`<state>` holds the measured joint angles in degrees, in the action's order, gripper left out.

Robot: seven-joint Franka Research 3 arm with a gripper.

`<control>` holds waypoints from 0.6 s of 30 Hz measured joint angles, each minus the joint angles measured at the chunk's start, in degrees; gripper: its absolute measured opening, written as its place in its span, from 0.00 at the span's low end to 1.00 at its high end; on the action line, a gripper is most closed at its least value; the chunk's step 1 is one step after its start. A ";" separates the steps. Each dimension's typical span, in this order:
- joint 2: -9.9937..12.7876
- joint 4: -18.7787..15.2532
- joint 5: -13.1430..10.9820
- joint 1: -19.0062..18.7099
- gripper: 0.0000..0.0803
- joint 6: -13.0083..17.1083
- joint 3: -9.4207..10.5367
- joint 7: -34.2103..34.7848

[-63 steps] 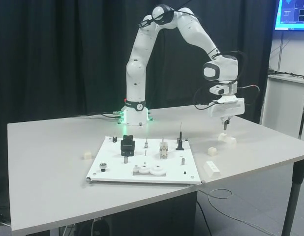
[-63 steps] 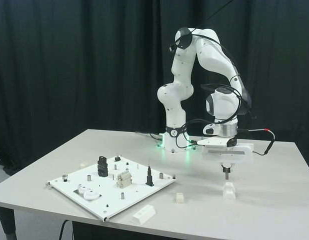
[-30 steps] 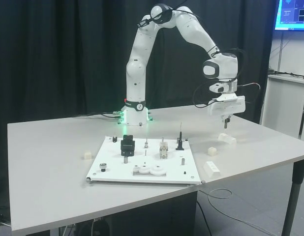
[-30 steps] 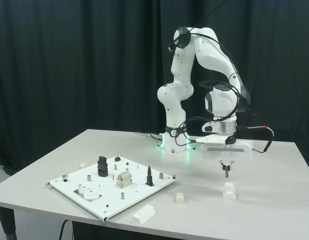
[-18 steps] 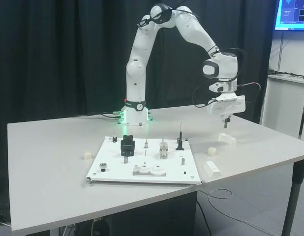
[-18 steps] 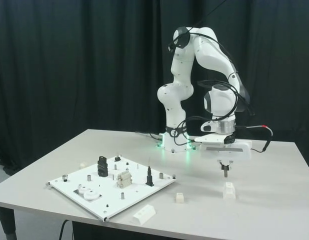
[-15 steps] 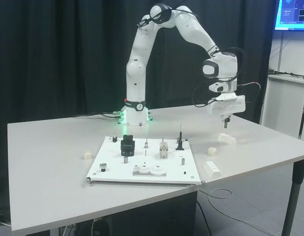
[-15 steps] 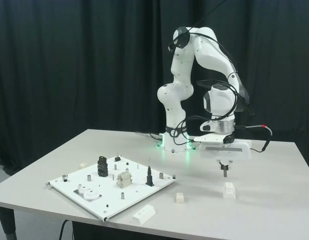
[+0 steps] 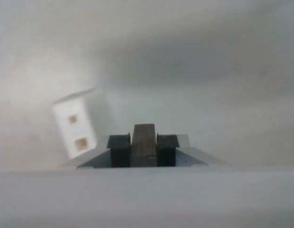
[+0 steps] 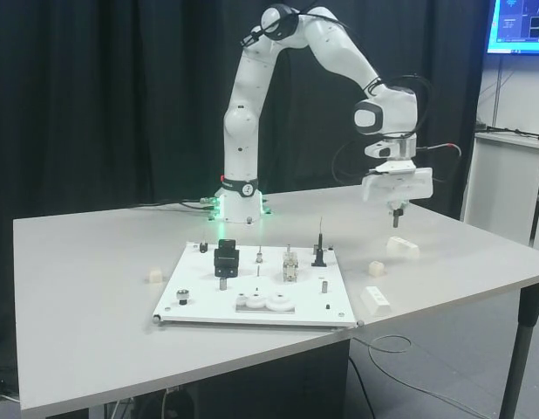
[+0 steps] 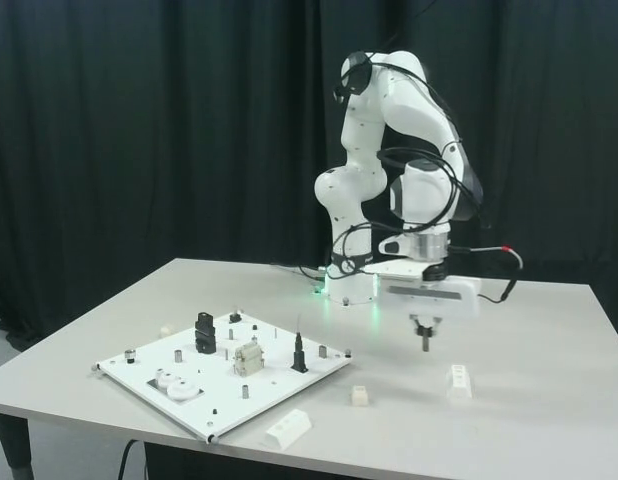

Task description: Insert square peg 3.

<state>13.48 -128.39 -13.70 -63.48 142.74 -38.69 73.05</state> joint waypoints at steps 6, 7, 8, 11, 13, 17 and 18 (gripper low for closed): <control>-0.91 0.02 2.72 0.00 0.14 -2.32 -3.37 0.06; -1.07 0.02 3.19 0.01 0.14 -2.74 -3.94 0.06; -1.22 0.02 3.62 0.01 0.14 -3.08 -4.48 0.06; -1.74 0.02 5.14 0.02 0.14 -4.11 -6.14 0.06; -2.12 0.02 6.19 0.03 0.14 -4.83 -7.21 0.06; -2.88 0.02 8.32 0.16 0.14 -6.05 -9.24 -0.01; -3.06 0.01 8.81 0.23 0.14 -6.23 -9.72 -0.04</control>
